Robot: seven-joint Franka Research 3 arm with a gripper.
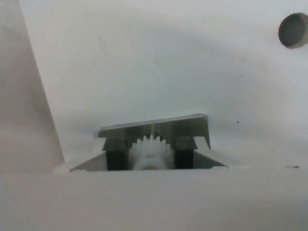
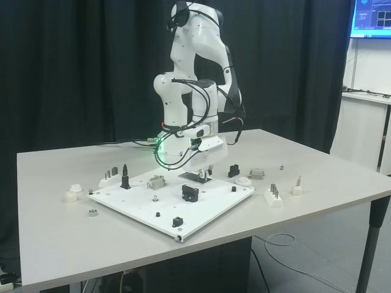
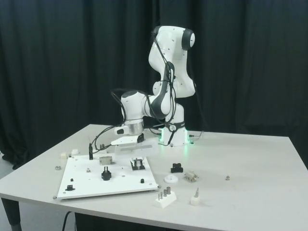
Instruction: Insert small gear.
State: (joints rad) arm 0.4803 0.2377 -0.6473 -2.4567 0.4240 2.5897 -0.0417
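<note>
Between the black fingers [image 1: 116,154] of the gripper [image 1: 151,156] a small white gear [image 1: 152,153] sits clamped, teeth upward, ready for insertion. Beyond it lies the white assembly board [image 1: 159,62], and farther off a grey round peg [image 1: 292,30].

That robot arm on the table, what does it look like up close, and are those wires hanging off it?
The arm is white, made of rounded, bulging segments with black rings at the joints. Black cables loop loosely along its outside down to the wrist. A green light glows at its base. The gripper has two black fingers.
</note>
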